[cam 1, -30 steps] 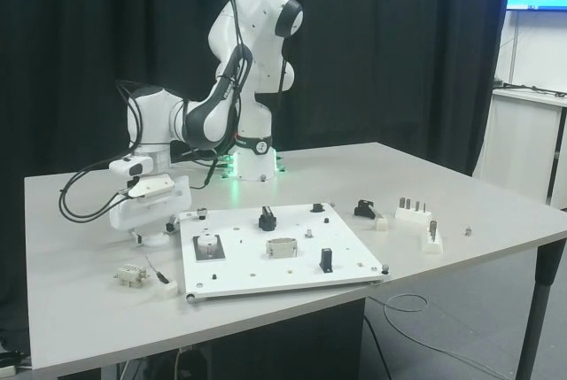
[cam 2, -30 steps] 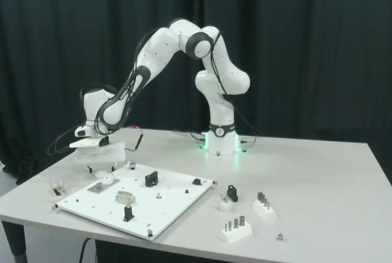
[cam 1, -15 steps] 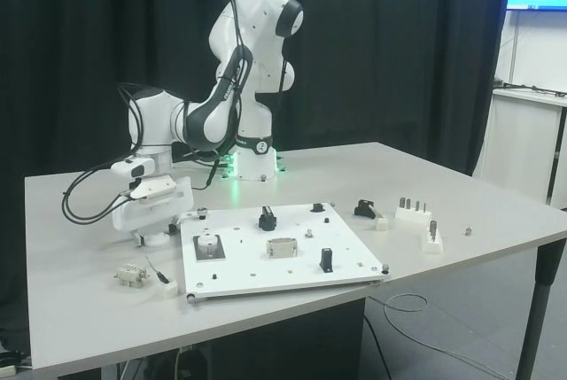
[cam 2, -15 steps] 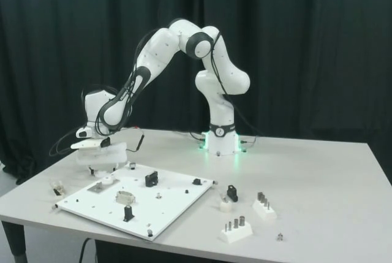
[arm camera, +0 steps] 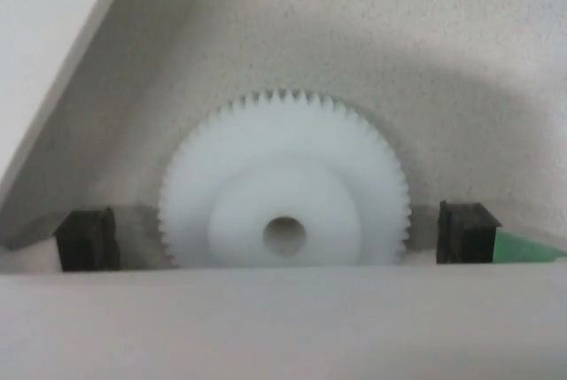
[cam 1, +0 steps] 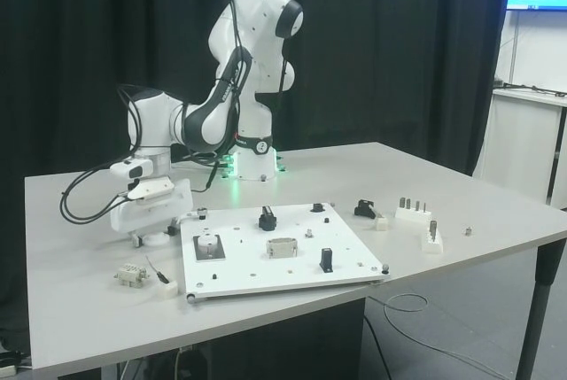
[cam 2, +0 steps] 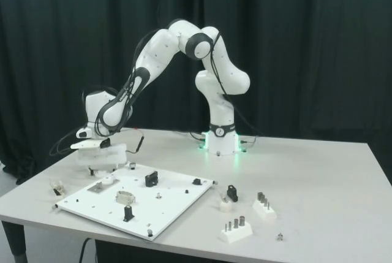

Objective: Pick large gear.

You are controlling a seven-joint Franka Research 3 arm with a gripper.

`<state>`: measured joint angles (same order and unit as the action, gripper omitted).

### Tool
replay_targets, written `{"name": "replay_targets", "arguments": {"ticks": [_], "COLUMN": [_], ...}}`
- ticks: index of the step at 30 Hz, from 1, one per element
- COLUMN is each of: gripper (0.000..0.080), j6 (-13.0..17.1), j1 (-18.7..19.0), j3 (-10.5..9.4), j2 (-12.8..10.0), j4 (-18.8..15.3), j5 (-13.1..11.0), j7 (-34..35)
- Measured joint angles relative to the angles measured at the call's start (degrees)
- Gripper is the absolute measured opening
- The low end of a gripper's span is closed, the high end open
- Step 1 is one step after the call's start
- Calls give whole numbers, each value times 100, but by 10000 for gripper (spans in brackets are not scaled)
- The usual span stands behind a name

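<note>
Between the two black fingertips of the gripper (arm camera: 275, 238) sits the white toothed plastic large gear (arm camera: 283, 194), jaws spread wider than it, not touching. Beyond, white arm (cam 1: 221, 88) reaches low beside the white square board (cam 1: 275, 252) on the grey table (cam 1: 461, 198).

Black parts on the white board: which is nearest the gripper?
The black part by the board's far edge, toward the gripper; the other two stand farther away.

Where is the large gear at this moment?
The gear lies flat on the grey table, just beyond the white board's corner farthest from the arm's green-lit base. It sits between the black fingertips of the claw.
</note>
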<state>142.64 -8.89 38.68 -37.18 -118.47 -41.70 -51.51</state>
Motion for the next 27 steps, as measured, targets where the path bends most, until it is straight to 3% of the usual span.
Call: {"name": "replay_targets", "arguments": {"ticks": [11,12,17,18,27], "gripper": [800,709,709,596,598], "j6": [81,94,147,151,184], "j1": [-1,-1,-1,-1,-2], "j3": [-11,-11,-12,-12,-7], "j2": [-31,-33,-39,-39,-35], "j4": [1,1,1,1,16], "j5": [-184,-188,-234,-248,-291], "j7": [-2,-2,-2,-2,-2]}}
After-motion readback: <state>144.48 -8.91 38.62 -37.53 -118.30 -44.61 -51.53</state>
